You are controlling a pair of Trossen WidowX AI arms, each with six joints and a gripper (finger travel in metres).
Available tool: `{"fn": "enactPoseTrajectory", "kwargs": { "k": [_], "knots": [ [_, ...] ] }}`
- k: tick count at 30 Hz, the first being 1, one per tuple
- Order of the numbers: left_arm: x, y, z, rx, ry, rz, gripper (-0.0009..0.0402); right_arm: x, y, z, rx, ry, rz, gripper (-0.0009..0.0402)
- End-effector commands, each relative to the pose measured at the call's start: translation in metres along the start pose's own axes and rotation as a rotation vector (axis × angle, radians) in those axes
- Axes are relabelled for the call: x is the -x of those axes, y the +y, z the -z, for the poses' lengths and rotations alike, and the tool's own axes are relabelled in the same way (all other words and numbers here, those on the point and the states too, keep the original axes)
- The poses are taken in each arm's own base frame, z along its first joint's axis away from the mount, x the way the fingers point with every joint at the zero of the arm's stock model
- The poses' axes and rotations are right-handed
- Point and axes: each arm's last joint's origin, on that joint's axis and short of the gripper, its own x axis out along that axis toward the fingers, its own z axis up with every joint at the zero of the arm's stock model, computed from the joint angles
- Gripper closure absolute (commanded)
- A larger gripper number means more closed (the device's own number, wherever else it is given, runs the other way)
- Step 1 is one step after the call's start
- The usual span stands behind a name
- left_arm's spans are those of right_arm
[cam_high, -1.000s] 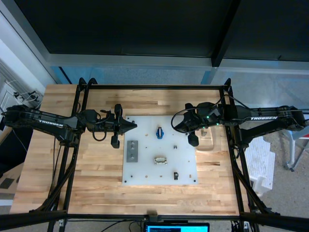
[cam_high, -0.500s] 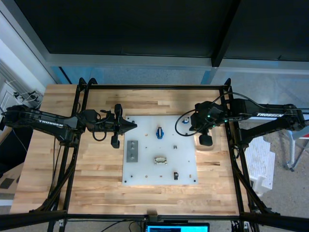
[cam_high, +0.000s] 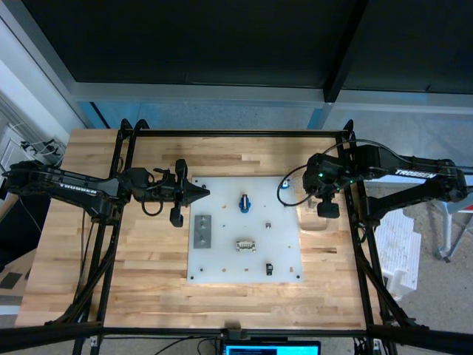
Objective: Pick the 16mm bar and install on taskboard
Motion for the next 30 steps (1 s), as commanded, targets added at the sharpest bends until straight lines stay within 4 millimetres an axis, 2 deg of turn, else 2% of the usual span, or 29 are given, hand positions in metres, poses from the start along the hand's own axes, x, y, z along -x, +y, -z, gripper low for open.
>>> {"fn": "enactPoseTrajectory", "kwargs": {
  "k": [1,6,12,22,30],
  "knots": [
    [0.000,0.000,0.000,0.000,0.000,0.000,0.0393,-0.004,-0.009,0.002,-0.017,0.054,0.009,0.0393],
    [0.000,0.000,0.000,0.000,0.000,0.000,0.0393,-0.011,-0.021,0.002,-0.038,0.109,0.018,0.0393],
    [0.000,0.000,0.000,0.000,0.000,0.000,0.0393,-0.026,-0.028,0.012,-0.059,0.171,0.017,0.0387],
    [0.000,0.000,0.000,0.000,0.000,0.000,0.0393,-0.059,-0.035,0.022,-0.085,0.184,0.025,0.0286],
    [0.000,0.000,0.000,0.000,0.000,0.000,0.0393,-0.080,-0.031,0.034,-0.081,0.236,0.008,0.0235]
  ]
}}
